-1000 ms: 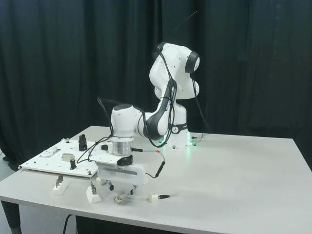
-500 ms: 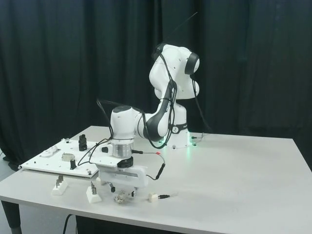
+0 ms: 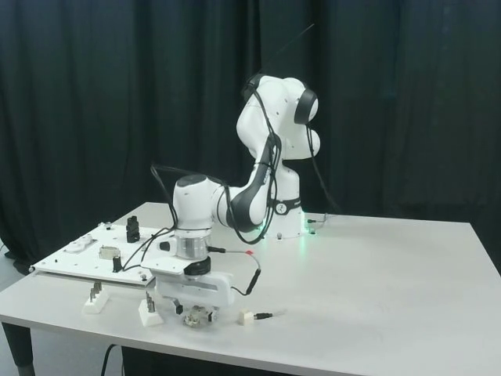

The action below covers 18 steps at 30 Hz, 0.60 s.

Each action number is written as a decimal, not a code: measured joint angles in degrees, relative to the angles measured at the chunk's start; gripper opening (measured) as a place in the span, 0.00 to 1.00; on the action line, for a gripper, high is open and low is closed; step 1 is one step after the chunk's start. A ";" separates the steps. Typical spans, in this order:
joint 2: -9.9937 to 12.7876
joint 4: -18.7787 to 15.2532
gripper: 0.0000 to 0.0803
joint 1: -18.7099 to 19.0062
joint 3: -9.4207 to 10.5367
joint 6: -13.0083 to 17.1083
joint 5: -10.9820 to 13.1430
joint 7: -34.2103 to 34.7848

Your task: Pick waterproof.

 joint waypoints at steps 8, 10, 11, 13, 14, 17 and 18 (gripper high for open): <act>0.42 0.62 1.00 -0.37 0.24 -0.95 -1.29 1.22; 0.42 0.74 1.00 -0.48 0.44 -1.09 -2.06 1.22; 0.42 0.82 0.87 -0.57 0.59 -1.15 -2.41 1.22; 0.42 0.98 0.67 -0.75 0.87 -1.25 -2.91 1.22; 0.42 1.07 0.67 -0.85 1.01 -1.31 -3.12 1.22; 0.42 1.28 0.67 -1.13 1.37 -1.46 -3.52 1.22; 0.43 1.32 0.67 -1.20 1.45 -1.48 -3.56 1.22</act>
